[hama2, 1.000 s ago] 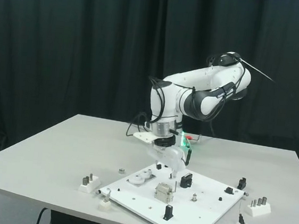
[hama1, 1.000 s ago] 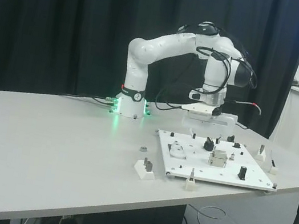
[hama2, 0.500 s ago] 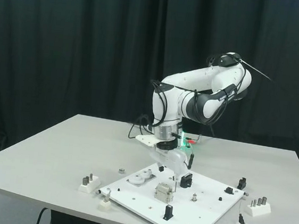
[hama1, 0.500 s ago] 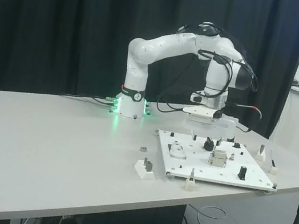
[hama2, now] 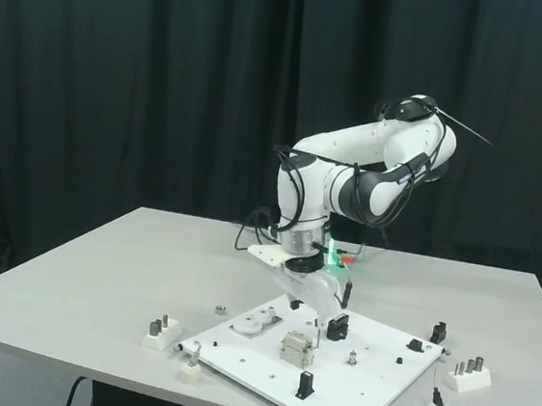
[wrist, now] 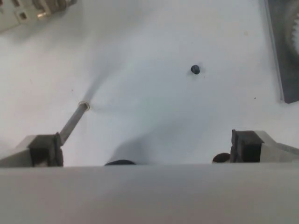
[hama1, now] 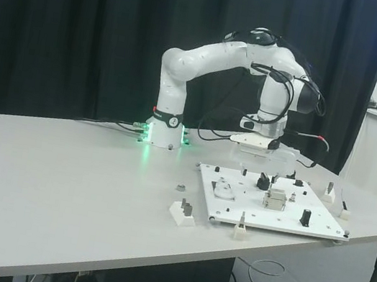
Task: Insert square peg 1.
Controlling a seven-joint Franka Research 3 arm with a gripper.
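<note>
you look down past the gripper [wrist: 145, 147] at the white board [wrist: 154, 56]: its two black fingertips [wrist: 44, 149] stand wide apart, close above the board, with nothing held between them. a thin grey peg [wrist: 72, 123] stands in a small hole in the board, its stem leaning up just beside one fingertip; whether they touch you cannot tell, and whether this is square peg 1 you cannot tell either. a small black screw head [wrist: 195, 69] sits on the bare board further out, and a grey connector block [wrist: 32, 9] shows at the frame's corner.

from the first room view, nearest you on the grey table [hama1: 57, 183] are a small white holder [hama1: 182, 214] with two short grey pegs and another white stand [hama1: 239, 229] with one upright pin at the board's near edge. a small grey ring [hama1: 180, 187] lies on the table just left of the board. on the board [hama1: 271, 210] stand a black clip [hama1: 305, 218], a grey box-shaped fixture [hama1: 275, 199] and a round grey fitting [hama1: 223, 189]. two more white stands [hama1: 329, 193] sit off the far right corner.

behind these, the gripper [hama1: 263, 154] hangs low over the board's far edge, pointing down. the white arm [hama1: 219, 51] arches back to its base [hama1: 163, 133], where green lights glow, in front of a black curtain [hama1: 70, 25].
</note>
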